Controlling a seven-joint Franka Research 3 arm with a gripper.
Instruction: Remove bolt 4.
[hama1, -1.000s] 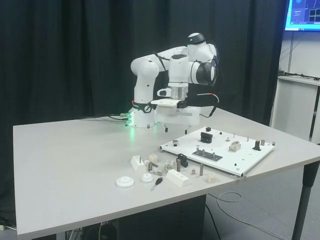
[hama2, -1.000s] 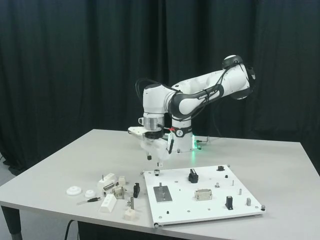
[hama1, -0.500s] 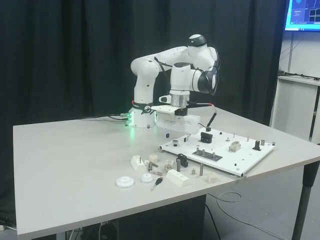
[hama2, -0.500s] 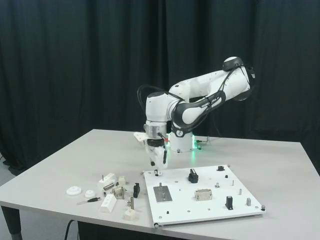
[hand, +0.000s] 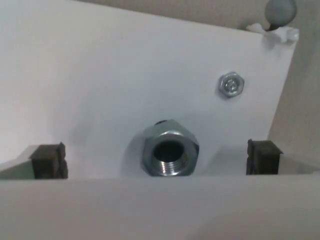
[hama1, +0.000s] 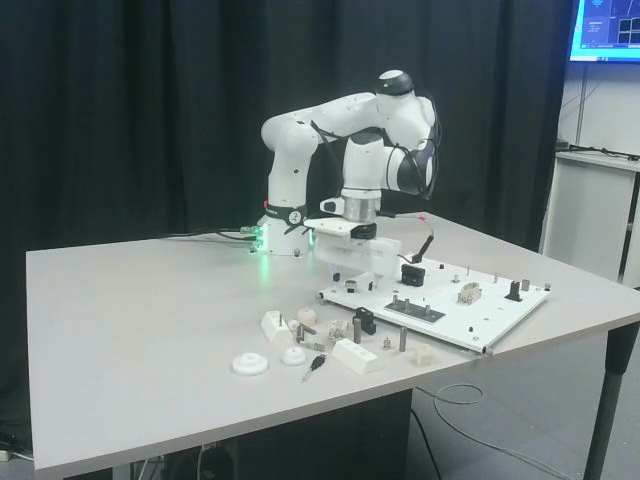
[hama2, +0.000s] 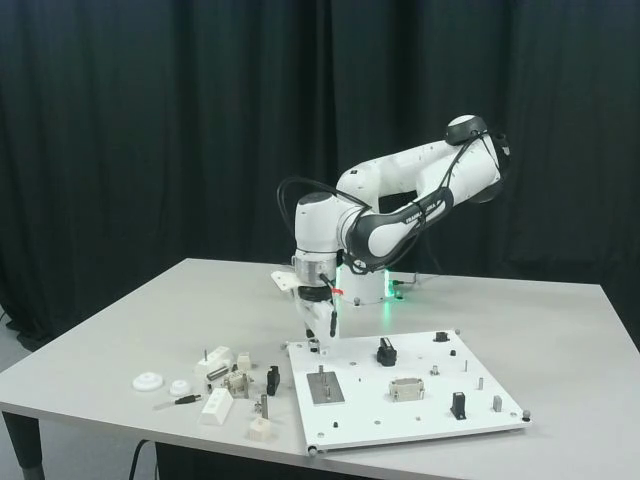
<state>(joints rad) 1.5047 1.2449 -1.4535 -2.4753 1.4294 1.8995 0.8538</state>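
A grey hex-headed bolt (hand: 167, 152) with a hollow threaded top stands upright near a corner of the white board (hand: 100, 75). My gripper (hand: 156, 159) is open and straddles it, one black fingertip (hand: 49, 161) on each side, both clear of the bolt. From the first room view, the gripper (hama1: 350, 278) hangs low over the board's (hama1: 485, 322) near-left corner, where the bolt (hama1: 352, 287) sits. In the second room view, the gripper (hama2: 316, 338) covers most of the bolt (hama2: 314, 346) at the board's (hama2: 400, 425) far-left corner.
A small hex screw (hand: 230, 84) sits near the bolt. The board carries black parts (hama1: 412, 273), a grey plate with pegs (hama1: 410, 310) and a connector (hama2: 404, 388). Loose white gears (hama1: 250, 364), white blocks (hama1: 356, 355) and small metal parts lie on the table beside the board.
The arm swung in and came down from above the table onto the board's corner. The hand turned at the wrist, and its fingers now sit on either side of the bolt.
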